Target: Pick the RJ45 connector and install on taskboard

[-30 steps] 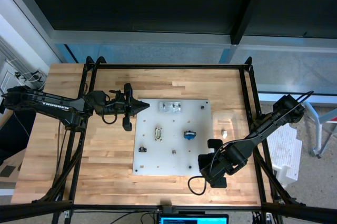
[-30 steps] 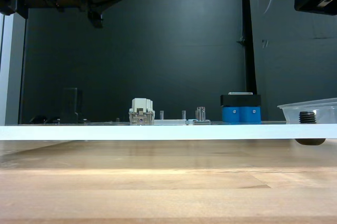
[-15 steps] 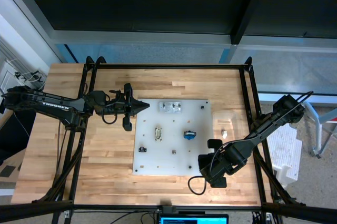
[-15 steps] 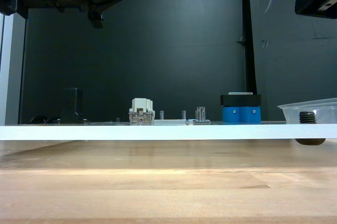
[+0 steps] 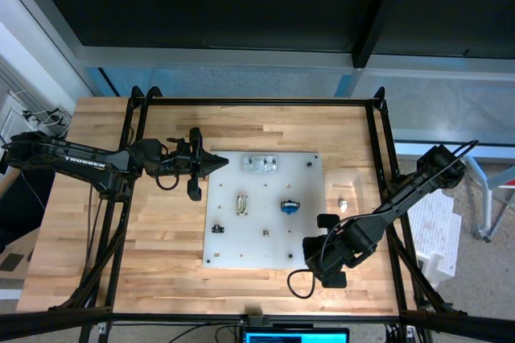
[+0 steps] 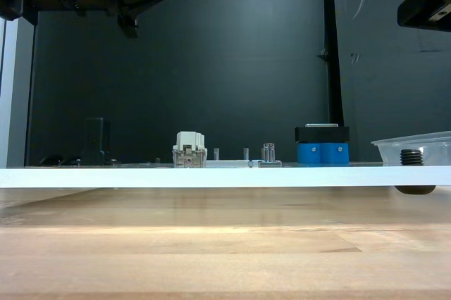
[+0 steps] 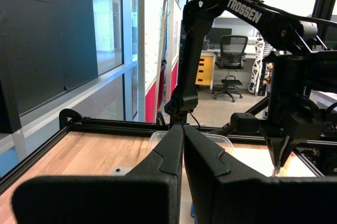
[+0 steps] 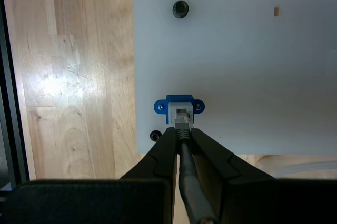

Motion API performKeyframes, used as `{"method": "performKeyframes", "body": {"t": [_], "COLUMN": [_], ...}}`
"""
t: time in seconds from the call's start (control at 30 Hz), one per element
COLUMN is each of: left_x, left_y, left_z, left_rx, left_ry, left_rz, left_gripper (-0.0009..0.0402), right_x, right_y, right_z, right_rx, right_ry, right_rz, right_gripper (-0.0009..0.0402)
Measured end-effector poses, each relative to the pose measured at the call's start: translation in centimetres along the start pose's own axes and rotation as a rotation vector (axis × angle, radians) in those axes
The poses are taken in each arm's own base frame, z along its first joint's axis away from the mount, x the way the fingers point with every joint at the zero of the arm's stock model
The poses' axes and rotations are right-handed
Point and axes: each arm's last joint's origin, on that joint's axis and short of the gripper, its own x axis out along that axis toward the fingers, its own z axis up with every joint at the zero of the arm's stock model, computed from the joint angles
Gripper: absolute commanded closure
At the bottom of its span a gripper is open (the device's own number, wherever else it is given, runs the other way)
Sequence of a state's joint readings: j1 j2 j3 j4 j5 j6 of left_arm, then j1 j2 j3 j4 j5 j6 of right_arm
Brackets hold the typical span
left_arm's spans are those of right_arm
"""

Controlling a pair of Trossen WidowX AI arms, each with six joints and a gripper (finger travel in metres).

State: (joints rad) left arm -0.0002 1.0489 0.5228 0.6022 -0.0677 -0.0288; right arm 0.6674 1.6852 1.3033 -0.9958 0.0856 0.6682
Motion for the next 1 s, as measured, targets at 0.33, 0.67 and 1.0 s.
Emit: {"method": "performKeyframes", "body": {"t": [0.33,0.67,1.0], "left_x": [0.00,0.00,0.00], "left_y": [0.00,0.00,0.00], "left_z": [0.00,-0.02,0.00], "left_rx": [0.000,0.000,0.000], "left_ry": [0.000,0.001,0.000], "left_rz": [0.000,0.000,0.000], "left_gripper": [0.0393,0.0393,0.0393], "right_x": [0.10,0.16,0.15], "right_y": [0.03,-0.04,-0.03], "right_z": [0.05,0.01,0.01], "right_rx": [0.001,0.001,0.001], "right_ry": [-0.009,-0.008,-0.011], "right_rz": [0.006,-0.005,-0.006], "right_gripper": [0.0393,0.0393,0.0393]}}
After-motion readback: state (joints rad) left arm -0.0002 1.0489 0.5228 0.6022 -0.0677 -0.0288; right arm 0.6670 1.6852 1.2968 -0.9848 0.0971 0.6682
